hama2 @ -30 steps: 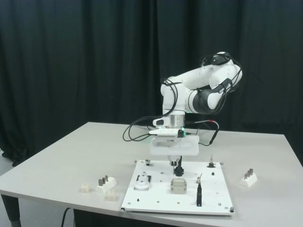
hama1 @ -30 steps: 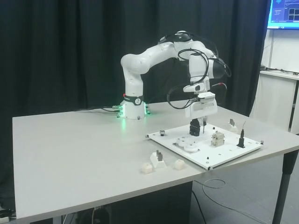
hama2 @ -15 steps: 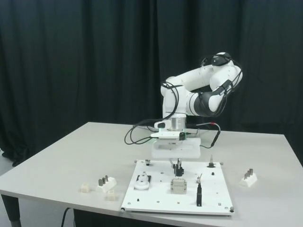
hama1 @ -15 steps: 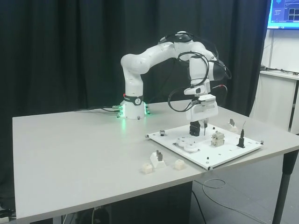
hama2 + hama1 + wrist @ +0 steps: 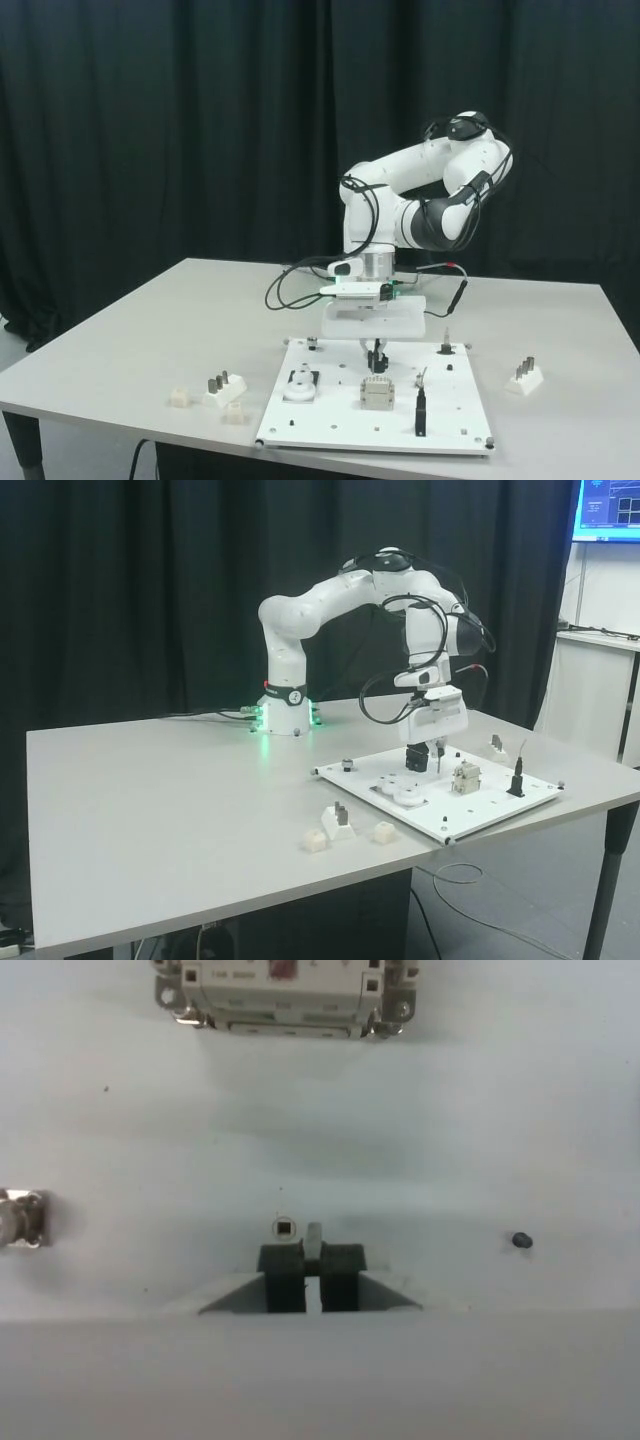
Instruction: Insert square peg 1.
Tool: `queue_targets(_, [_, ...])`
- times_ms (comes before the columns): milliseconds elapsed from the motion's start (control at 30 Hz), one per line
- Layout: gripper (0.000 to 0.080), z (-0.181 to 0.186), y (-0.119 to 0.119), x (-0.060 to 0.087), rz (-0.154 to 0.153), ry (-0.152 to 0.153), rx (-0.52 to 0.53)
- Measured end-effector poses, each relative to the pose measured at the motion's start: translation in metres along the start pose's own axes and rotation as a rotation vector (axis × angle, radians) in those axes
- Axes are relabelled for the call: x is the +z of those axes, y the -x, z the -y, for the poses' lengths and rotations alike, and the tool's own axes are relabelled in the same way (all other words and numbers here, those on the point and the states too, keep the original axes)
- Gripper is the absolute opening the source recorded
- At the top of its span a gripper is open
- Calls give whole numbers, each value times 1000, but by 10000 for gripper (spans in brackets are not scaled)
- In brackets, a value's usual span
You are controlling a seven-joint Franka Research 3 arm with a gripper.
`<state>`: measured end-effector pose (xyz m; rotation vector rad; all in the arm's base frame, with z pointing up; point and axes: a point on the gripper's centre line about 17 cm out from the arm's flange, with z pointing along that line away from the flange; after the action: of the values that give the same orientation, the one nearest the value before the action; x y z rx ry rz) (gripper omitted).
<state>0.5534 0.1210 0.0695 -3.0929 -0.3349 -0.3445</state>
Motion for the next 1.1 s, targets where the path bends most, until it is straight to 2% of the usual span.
queue_targets(1100, [29, 0, 0, 9, -11, 5, 11])
